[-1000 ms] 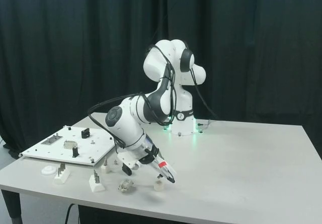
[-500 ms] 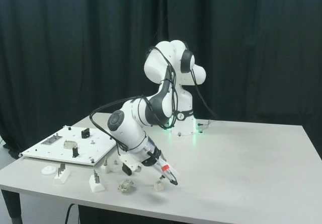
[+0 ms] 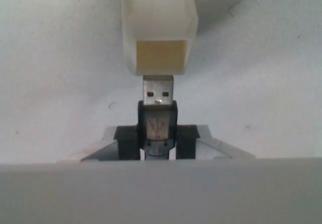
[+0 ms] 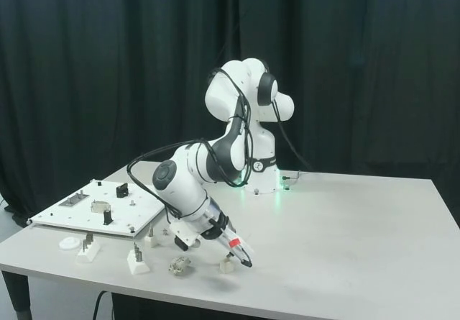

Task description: Place USB.

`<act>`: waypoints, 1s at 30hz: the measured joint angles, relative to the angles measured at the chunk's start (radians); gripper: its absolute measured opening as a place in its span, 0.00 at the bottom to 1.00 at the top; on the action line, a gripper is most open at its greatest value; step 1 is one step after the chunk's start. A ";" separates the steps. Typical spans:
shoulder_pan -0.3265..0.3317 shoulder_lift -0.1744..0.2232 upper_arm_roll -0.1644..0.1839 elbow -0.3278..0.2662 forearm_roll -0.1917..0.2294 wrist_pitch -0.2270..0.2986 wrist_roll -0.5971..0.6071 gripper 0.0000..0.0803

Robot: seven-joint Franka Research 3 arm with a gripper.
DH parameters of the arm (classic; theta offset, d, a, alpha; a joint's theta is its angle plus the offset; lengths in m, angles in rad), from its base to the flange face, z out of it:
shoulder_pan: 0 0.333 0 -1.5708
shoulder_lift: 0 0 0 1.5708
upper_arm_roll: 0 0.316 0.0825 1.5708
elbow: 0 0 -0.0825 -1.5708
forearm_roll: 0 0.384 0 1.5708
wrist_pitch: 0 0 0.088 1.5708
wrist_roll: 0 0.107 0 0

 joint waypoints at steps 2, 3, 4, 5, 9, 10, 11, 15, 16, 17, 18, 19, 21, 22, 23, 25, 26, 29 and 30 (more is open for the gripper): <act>-0.001 0.001 -0.001 0.003 -0.001 0.000 0.000 0.19; -0.001 0.002 -0.001 0.005 -0.001 0.000 0.000 0.19; -0.001 0.003 -0.001 0.006 -0.002 0.000 0.000 0.18; -0.002 0.003 -0.001 0.007 -0.003 0.000 0.000 0.18; -0.003 0.004 -0.002 0.012 -0.006 0.000 0.000 0.18; -0.003 0.004 -0.002 0.013 -0.007 0.000 0.000 0.18; -0.004 0.005 -0.002 0.014 -0.007 0.000 0.000 0.18; -0.004 0.007 -0.002 0.016 -0.007 0.000 0.000 0.18; -0.004 0.007 -0.002 0.017 -0.007 0.000 0.000 0.18; -0.004 0.008 -0.001 0.017 -0.007 0.000 0.000 0.18; -0.004 0.008 -0.001 0.017 -0.007 0.000 0.000 0.18; -0.004 0.009 -0.001 0.017 -0.007 0.000 0.000 0.18; -0.004 0.010 0.000 0.017 -0.007 0.000 0.000 0.18; -0.003 0.011 0.000 0.017 -0.007 0.000 0.000 0.18; -0.003 0.012 0.000 0.017 -0.007 0.000 0.000 0.18; -0.002 0.013 0.000 0.017 -0.007 0.000 0.000 0.18; -0.002 0.014 0.000 0.017 -0.007 0.000 0.000 0.18; -0.001 0.015 0.000 0.017 -0.007 0.002 0.000 0.18; -0.001 0.016 0.000 0.018 -0.007 0.002 0.000 0.18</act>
